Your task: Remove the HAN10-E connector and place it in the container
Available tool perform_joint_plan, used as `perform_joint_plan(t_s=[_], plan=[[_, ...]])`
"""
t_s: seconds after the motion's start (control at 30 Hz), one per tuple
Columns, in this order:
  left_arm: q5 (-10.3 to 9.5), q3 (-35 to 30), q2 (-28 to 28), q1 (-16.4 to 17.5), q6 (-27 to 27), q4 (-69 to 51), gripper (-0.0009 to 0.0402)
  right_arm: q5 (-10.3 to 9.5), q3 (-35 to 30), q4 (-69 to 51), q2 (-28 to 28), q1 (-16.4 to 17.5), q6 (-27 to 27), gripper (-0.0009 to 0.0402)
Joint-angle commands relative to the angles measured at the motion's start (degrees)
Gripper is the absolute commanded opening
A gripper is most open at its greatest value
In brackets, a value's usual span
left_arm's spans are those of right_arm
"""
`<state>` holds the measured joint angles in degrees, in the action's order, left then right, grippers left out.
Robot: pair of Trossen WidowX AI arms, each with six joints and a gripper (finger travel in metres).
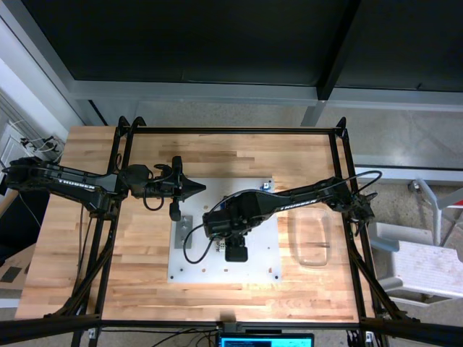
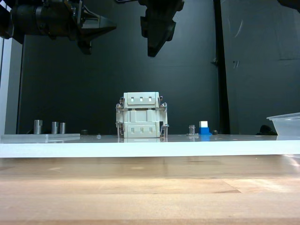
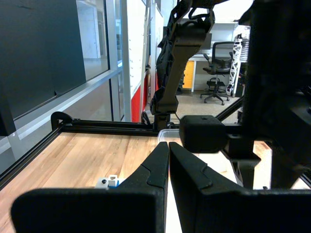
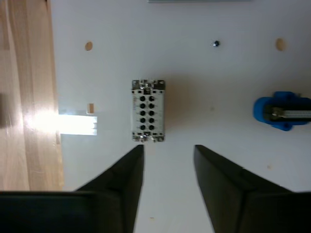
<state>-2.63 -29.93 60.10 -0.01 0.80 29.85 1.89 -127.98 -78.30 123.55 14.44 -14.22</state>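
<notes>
Right claw point(image 4: 168, 150) above HAN10-E connector point(image 4: 147, 110), left claw point(image 3: 168, 145) nearby.

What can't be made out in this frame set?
High view: the connector is hidden under the right tool, which hangs open above the white board.
Low view: the container is cut off by the right edge; only a rim corner shows.
Left wrist view: the shut left tool, held over the board's far left, blocks most of the board; connector unseen.
</notes>
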Motion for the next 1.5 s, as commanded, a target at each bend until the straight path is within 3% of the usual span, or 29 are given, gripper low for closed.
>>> perform_joint_plan(t_s=[0.03, 0.23, 0.4, 1.03, 1.5], plan=[[0.0, 0.0, 0.0, 0.0, 0.0, 0.0, 0.0, 0.0, 0.0, 0.5, 0.8, 0.5, -1.0, 0.02], [0.0, 0.0, 0.0, 0.0, 0.0, 0.0, 0.0, 0.02, 0.1, 1.5, 1.6, 1.2, -2.1, 0.0263], [0.0, 0.0, 0.0, 0.0, 0.0, 0.0, 0.0, 0.07, 0.2, 2.8, 2.7, 1.4, -2.0, 0.0293], [0.0, 0.0, 0.0, 0.0, 0.0, 0.0, 0.0, 0.04, 0.7, 5.8, 7.3, 1.6, -0.7, 0.0295], [0.0, 0.0, 0.0, 0.0, 0.0, 0.0, 0.0, 0.07, 4.3, 8.9, 7.4, 1.6, -0.2, 0.0295]])
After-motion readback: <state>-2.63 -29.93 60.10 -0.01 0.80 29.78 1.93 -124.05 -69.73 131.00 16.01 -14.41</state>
